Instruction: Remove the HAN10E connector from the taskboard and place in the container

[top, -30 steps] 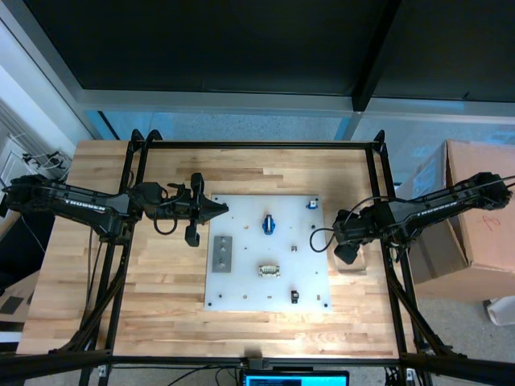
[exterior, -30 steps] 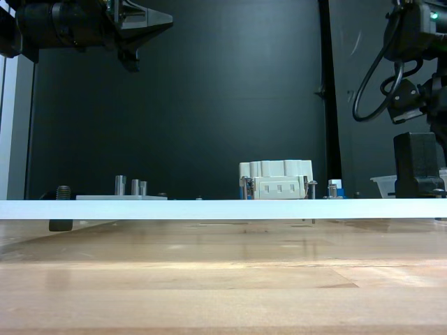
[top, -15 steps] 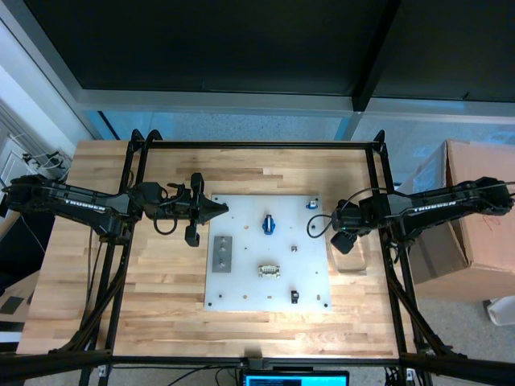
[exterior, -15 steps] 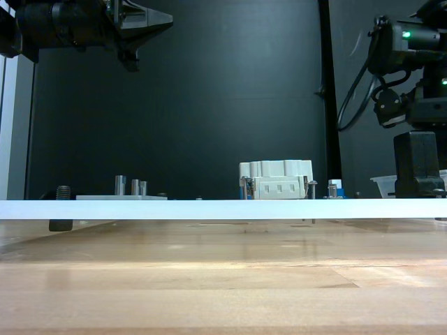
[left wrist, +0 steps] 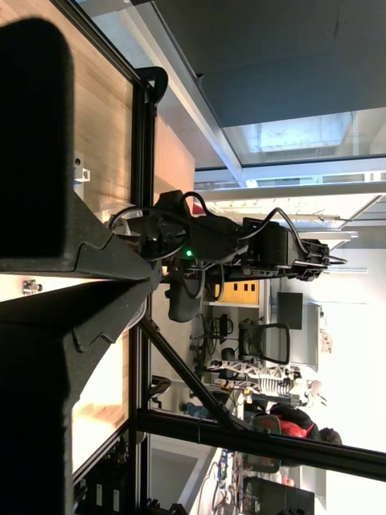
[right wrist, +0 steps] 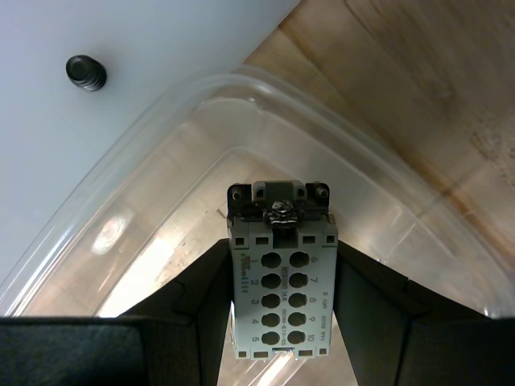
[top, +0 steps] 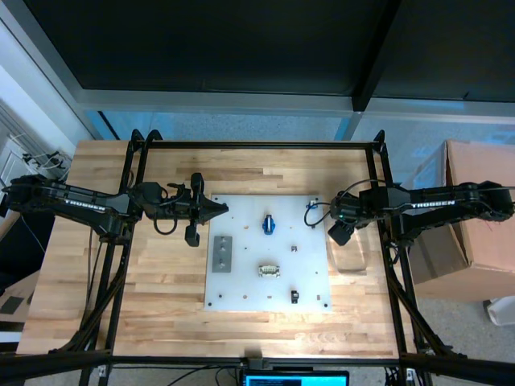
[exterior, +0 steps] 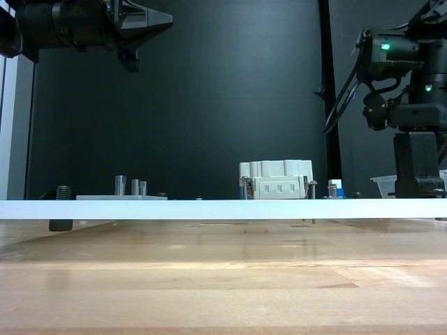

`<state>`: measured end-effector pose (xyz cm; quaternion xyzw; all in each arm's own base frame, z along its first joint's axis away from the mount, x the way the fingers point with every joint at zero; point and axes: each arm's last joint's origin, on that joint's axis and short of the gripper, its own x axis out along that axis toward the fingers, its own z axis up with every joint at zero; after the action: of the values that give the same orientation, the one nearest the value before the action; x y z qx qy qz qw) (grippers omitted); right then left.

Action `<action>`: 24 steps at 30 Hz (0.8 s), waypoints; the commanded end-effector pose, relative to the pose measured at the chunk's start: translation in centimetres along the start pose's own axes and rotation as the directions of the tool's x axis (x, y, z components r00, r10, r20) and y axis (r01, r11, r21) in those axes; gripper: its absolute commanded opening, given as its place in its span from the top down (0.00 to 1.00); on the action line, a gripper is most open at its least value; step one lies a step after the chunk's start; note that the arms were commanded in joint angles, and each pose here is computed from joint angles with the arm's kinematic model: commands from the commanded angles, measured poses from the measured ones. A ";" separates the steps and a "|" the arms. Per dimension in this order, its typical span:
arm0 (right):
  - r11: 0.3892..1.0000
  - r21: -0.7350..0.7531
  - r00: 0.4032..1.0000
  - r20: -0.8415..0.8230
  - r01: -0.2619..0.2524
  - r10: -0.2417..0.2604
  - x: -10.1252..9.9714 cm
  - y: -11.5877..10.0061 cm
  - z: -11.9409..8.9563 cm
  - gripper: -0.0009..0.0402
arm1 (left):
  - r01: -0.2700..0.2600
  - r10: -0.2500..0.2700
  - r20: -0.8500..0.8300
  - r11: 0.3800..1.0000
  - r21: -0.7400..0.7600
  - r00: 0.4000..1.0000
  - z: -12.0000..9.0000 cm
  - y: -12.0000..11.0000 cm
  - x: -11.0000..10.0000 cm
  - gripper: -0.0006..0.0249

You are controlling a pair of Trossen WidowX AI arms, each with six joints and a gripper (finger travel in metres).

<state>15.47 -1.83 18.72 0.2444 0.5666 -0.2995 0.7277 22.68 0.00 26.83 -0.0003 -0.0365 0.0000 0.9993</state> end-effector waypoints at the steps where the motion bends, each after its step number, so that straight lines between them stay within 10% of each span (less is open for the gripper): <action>1: 1.000 0.010 1.000 0.001 0.002 -0.002 0.0 -0.2 0.1 0.98 | 0.000 0.000 0.000 1.000 0.000 1.000 0.0 0.0 0.0 0.97; 17: 1.000 0.020 1.000 0.009 0.003 -0.003 0.1 -0.4 0.4 0.97 | 0.000 0.000 0.000 1.000 0.000 1.000 0.0 0.0 0.0 0.98; 24: 1.000 0.023 1.000 0.012 -0.002 0.002 0.1 -0.4 0.5 0.78 | 0.000 0.000 0.000 1.000 0.000 1.000 0.0 0.0 0.0 0.98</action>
<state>15.55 -2.48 18.76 0.2509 0.5581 -0.3071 0.7289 22.68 0.00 26.81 -0.0003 -0.0363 0.0000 0.9993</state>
